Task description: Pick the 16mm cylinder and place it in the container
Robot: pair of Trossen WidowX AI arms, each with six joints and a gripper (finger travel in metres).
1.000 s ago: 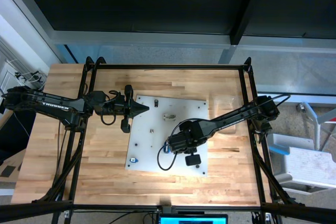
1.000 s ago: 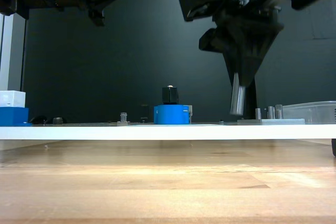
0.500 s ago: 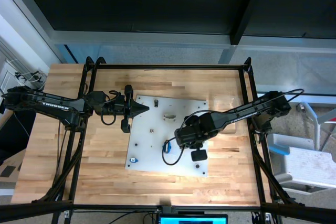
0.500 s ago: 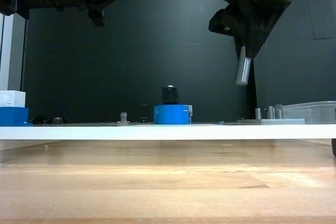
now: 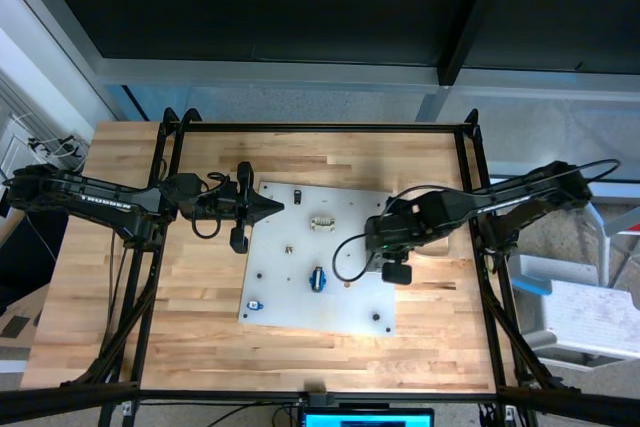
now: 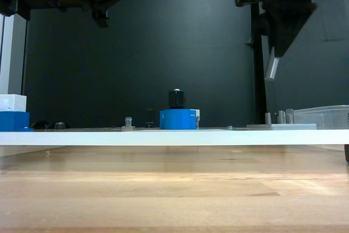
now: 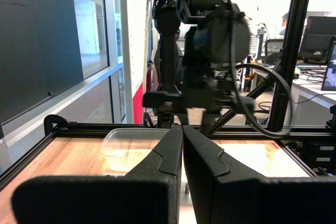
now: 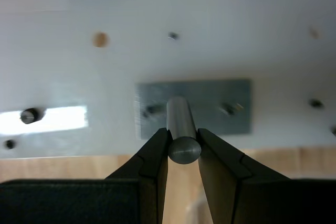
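A: 16mm cylinder (image 8: 181, 124) up in the air, clamped between the fingers (image 8: 149, 161) of the right end effector (image 6: 274, 54), upper right of the low view, well above the white board (image 5: 300, 282).

B: Tilted a touch, with most of its length hanging below the grip. Hanging over the grey block (image 8: 218, 95) in the right wrist view, not over the container (image 6: 322, 116), down at the lower right edge of the low view.

A: Looks like solid metal: stiff, no give, probably dense for so small a piece. Smooth round sides, so likely slippery in a pinch.

B: Gripped across the barrel near its upper end. Seems the right place, squeezing square across the widest part of the curve; off-centre, a real risk of squirting out.

A: Silvery-grey, plain, flat dull end face turned to the wrist camera, soft sheen down the side. No markings to be made out.

B: Not to be mixed up with the thin pegs (image 6: 282, 116) standing on the block.

A: Left end effector (image 7: 182, 136) parked at the upper left of the low view, tips pressed together, gripping nothing.

B: Clear, thin-walled tub as the target. Best lowered close before release, probably; hard metal on thin plastic, so some chance of a bounce or a roll.
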